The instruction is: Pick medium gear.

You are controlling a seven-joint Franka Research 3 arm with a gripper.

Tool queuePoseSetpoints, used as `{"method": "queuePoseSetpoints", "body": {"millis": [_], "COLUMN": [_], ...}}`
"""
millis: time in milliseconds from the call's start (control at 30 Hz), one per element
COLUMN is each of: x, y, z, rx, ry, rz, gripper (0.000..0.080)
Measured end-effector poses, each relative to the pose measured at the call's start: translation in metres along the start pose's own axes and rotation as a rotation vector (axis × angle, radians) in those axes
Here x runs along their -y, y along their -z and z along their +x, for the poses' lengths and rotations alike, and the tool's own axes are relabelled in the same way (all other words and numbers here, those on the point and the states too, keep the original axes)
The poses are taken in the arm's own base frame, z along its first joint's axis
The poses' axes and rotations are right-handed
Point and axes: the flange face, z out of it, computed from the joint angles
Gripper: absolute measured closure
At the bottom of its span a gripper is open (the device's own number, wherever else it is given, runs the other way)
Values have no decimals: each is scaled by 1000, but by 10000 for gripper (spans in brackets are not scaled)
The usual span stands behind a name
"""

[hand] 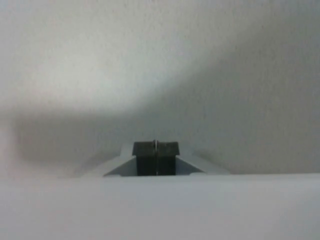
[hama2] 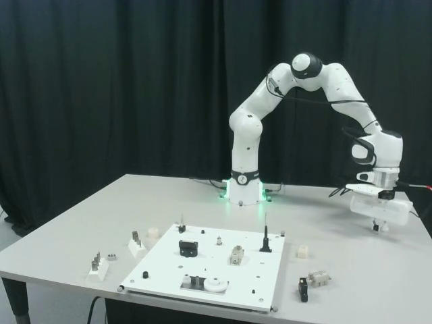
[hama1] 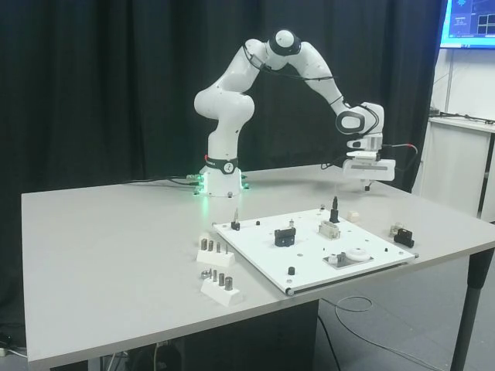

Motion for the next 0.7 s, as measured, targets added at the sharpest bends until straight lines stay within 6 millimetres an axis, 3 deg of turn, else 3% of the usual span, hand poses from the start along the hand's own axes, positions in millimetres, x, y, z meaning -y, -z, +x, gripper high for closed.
{"method": "queuePoseSetpoints", "body": {"millis": [267, 300, 567, 600, 700], "x": [7, 8, 16, 16, 18], "y": [6, 6, 14, 15, 18], "z": [5, 6, 12, 13, 14], "rx": [0, 0, 2, 3, 4], "ry": [-4, -2, 6, 5, 2], "rz": [-1, -2, -16, -17, -20], "gripper": [802, 628, 628, 588, 588]}}
